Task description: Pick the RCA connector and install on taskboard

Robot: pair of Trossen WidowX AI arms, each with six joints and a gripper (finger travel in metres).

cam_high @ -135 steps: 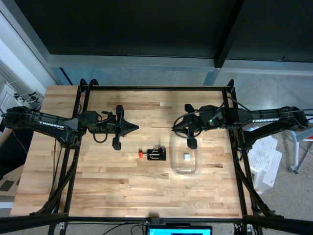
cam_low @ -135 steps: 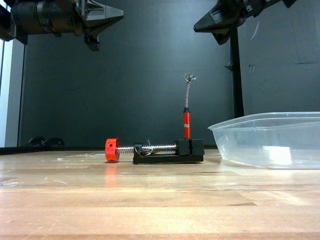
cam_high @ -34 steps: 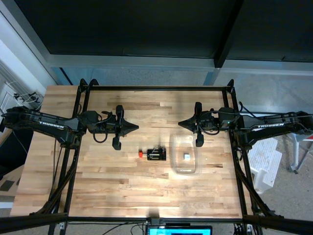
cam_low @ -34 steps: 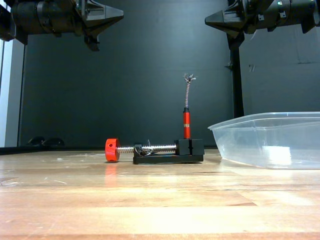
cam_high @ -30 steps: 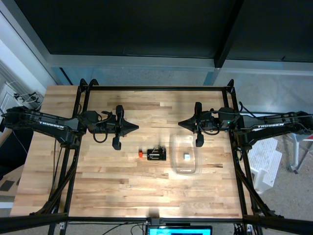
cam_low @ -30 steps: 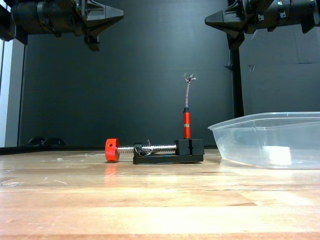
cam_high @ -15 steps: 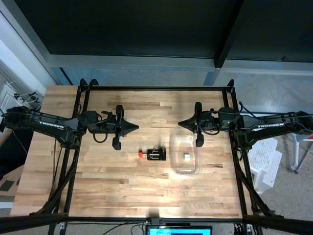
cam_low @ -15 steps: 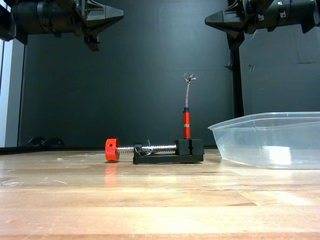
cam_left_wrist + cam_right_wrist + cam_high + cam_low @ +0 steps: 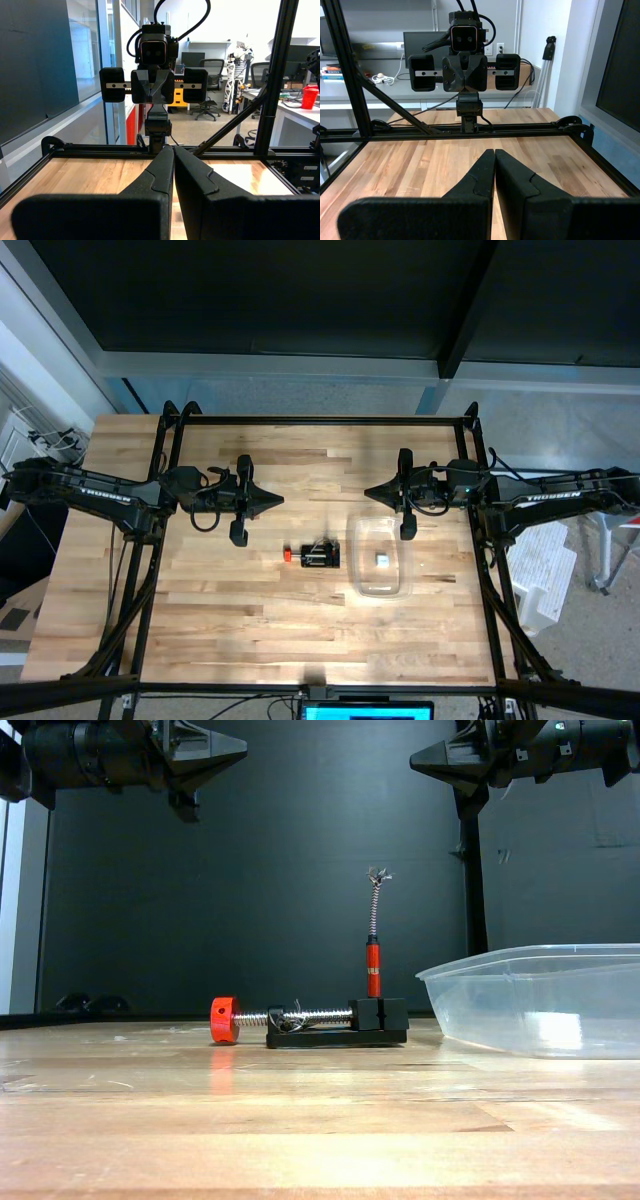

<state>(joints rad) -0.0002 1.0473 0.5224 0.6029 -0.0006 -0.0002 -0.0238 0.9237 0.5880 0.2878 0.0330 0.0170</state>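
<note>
Pincers hang high over the table (image 9: pixel 200 620), one on each side, and they point in at each other. The left pincer (image 9: pixel 280 501) is up in the air over the left half of the table, well apart from the vise. Its two fingers (image 9: pixel 160 170) are pressed flat together, with nothing between them. The right pincer (image 9: pixel 367 493) is up in the air too, near the far end of the tray. Its fingers (image 9: pixel 482 175) are also pressed together and hold nothing. The black vise (image 9: pixel 322 556) sits on the bare wood in the middle of the table, between the two arms. Its red knob (image 9: pixel 287 555) sticks out to the left. The connector (image 9: pixel 372 968), a little red tube, stands straight up on top of the vise, and nothing is holding it. Its cable (image 9: pixel 375 910) goes up from it like a thin spring and ends in a frayed tuft. From above, the connector is too small to pick out on the vise. The clear tray (image 9: pixel 380 592) lies just to the right of the vise. A small white block (image 9: pixel 381 560) sits alone inside the tray.
</note>
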